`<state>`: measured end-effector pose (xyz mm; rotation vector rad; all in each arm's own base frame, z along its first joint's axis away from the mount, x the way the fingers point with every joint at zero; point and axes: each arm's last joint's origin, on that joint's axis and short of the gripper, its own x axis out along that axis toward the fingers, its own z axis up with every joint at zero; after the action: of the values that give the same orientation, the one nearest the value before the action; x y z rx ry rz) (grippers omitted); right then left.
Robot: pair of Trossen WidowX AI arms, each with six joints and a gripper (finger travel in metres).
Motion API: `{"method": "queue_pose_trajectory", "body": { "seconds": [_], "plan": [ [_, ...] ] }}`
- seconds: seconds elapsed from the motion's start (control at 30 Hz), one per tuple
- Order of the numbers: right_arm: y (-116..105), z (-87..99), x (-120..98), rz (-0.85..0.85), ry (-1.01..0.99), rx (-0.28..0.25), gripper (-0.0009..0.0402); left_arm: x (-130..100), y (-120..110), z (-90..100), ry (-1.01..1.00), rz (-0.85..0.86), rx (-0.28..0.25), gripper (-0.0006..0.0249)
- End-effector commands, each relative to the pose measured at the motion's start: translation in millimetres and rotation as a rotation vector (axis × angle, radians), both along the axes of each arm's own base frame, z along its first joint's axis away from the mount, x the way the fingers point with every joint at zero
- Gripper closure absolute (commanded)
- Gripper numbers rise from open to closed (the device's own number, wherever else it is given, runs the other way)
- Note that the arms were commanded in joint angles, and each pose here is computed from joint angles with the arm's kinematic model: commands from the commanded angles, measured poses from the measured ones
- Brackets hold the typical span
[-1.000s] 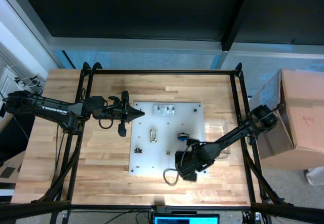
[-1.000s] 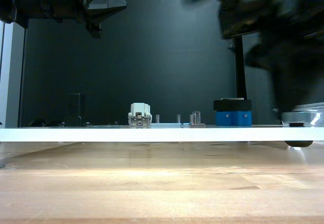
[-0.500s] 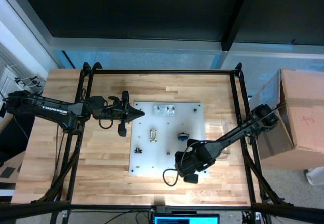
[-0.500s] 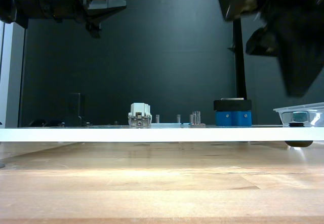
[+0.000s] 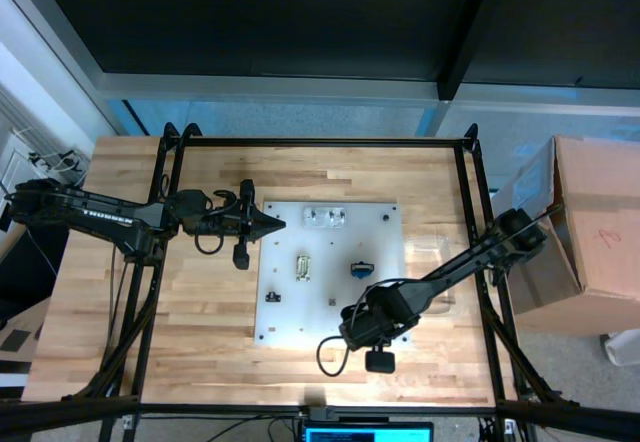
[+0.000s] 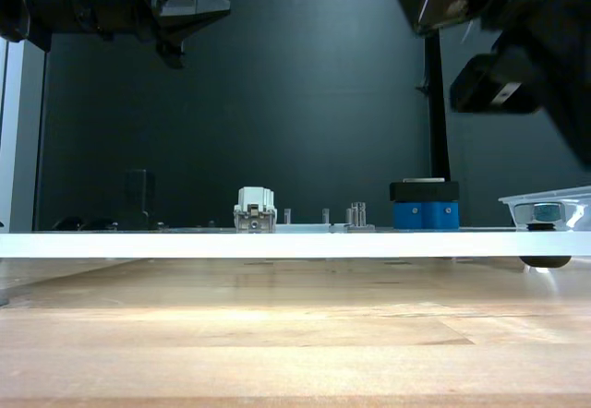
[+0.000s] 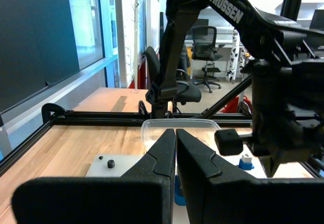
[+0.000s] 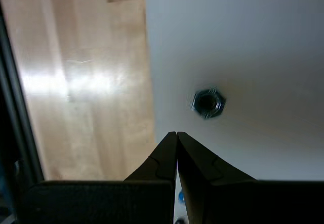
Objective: Unfasten the M12 nut and place it in the container
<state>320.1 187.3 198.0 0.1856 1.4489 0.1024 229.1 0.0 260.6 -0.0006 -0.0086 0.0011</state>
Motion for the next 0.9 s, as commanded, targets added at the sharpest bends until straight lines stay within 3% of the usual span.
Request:
{"method": "queue_pose_trajectory", "body": {
  "seconds": [0.03, 0.6, 0.9],
  "plan": [
    [1.8, -7.4, 2.4, 0.019, 0.004, -0.007, 0.0393, 0.1, 0.0, -0.1, 0.001, 0.000, 0.000, 0.0243],
    [-3.7, -15.4, 5.4, 0.020, -0.013, -0.063, 0.0393, 0.1, 0.0, -0.1, 0.000, 0.000, 0.000, 0.0243],
    [-3.9, -15.5, 5.0, 0.021, -0.010, -0.066, 0.0393, 0.1, 0.0, -0.1, 0.001, 0.000, 0.000, 0.0243]
  ]
}}
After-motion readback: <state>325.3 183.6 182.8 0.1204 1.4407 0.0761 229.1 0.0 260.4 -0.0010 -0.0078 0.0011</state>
